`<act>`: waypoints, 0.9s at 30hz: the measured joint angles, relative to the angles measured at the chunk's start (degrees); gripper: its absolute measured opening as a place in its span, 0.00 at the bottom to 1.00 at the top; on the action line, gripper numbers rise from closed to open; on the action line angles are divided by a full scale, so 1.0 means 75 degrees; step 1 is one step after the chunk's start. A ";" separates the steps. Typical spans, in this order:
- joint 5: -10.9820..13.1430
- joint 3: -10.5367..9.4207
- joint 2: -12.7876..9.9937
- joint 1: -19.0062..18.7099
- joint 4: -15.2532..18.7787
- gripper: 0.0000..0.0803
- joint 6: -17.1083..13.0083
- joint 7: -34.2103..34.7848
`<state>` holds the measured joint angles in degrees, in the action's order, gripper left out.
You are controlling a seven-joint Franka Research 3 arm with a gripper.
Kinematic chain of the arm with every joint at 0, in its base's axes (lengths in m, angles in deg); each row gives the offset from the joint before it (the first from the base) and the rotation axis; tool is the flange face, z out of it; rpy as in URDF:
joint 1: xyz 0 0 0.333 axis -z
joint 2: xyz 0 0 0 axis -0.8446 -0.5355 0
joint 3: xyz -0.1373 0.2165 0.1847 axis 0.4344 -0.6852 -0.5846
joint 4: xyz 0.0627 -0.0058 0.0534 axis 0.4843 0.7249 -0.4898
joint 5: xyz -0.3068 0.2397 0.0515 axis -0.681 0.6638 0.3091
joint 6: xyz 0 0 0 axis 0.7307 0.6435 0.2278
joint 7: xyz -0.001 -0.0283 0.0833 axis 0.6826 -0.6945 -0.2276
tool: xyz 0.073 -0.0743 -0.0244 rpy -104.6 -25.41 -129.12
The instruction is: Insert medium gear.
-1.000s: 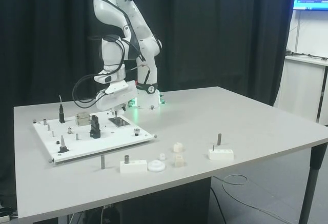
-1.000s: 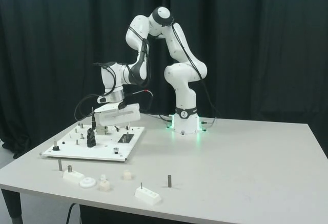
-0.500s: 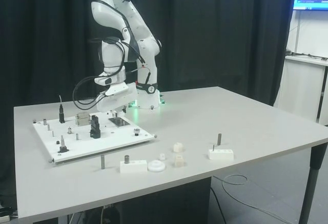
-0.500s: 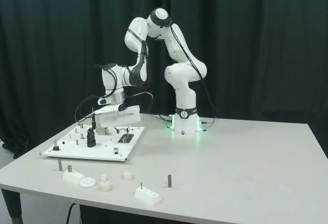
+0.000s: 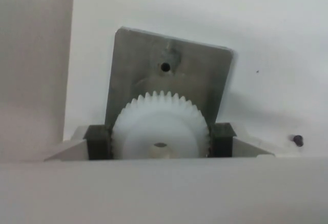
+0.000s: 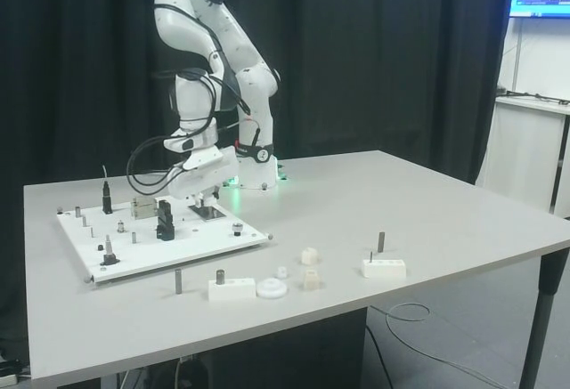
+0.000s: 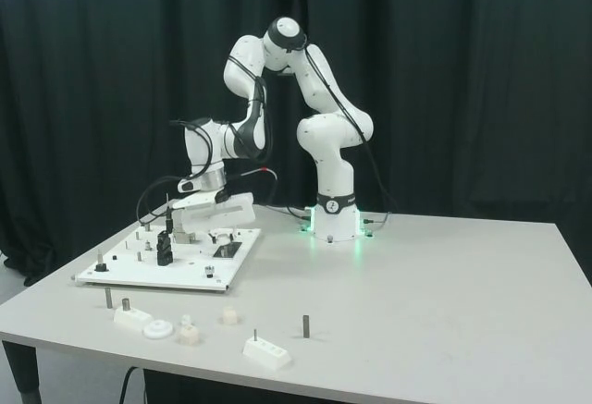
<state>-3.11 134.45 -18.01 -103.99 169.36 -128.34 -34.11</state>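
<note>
In the wrist view a white medium gear (image 5: pixel 160 126) with fine teeth sits between two black fingers (image 5: pixel 97 143), and my gripper (image 5: pixel 160 143) is shut on it. Below the gear lies a grey metal plate (image 5: pixel 169 75) with a small hole, set in the white board (image 5: pixel 277 55). In the first room view the gripper (image 6: pixel 202 198) hangs low over that grey plate (image 6: pixel 209 214) on the board (image 6: pixel 191 239). The second room view shows the gripper (image 7: pixel 219 233) just above the plate (image 7: pixel 227 250).
On the board stand a black part (image 6: pixel 166 220), a grey block (image 6: pixel 142 206) and several small pegs. Near the table's front edge lie a large white gear (image 6: pixel 272 288), two white blocks (image 6: pixel 232 288) (image 6: pixel 384 268) with pins, and small white parts (image 6: pixel 310 279).
The arm's shoulder and elbow have swung a little to the left, and the hand has tilted slightly. The gripper stays over the grey plate with the gear in it.
</note>
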 joint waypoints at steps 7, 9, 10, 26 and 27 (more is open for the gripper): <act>-0.0082 0.0155 0.0142 -0.0042 0.0026 0.49 0.0053 0.0004; -0.0110 0.0185 0.0187 -0.0053 0.0026 0.49 0.0089 0.0013; -0.0122 0.0200 0.0212 -0.0059 0.0026 0.49 0.0108 0.0022; -0.0189 0.0131 0.0293 -0.0067 0.0028 0.49 0.0269 0.0172; -0.0189 0.0119 0.0298 -0.0068 0.0028 0.49 0.0291 0.0187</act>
<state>-4.53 135.35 -15.77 -104.50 169.57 -126.16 -32.71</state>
